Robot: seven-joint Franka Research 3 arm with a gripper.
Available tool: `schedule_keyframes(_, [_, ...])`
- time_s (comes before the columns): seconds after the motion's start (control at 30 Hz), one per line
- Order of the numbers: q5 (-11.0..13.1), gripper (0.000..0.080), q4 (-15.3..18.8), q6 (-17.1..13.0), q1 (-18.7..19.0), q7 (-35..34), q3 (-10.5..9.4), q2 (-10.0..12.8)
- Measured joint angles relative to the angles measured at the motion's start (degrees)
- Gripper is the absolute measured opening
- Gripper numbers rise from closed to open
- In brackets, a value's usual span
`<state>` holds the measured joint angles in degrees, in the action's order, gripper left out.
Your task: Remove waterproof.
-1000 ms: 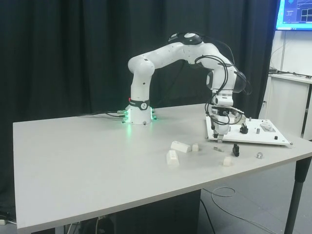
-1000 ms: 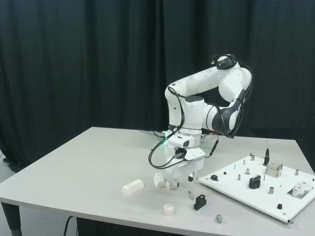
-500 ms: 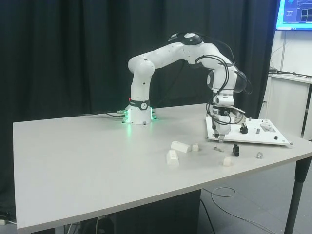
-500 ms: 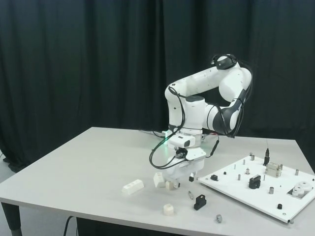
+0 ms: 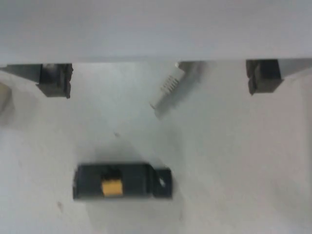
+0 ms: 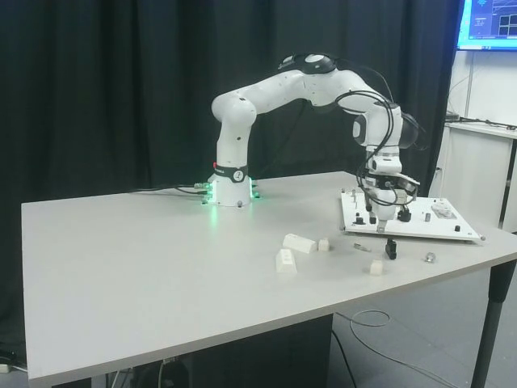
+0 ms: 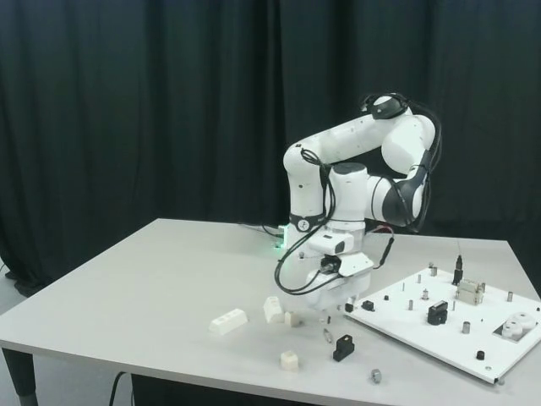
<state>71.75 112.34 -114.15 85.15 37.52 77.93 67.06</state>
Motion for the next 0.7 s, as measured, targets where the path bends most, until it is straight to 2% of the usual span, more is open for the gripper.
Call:
schedule_keyframes(0.4, [-0.7,0.08,-3.3,2.8,2.4,-6.0,0.85,0.0])
schedule_keyframes(0.7, [-2.4,0.08,-5.9,5.4,4.6,-12.4,1.37,0.0])
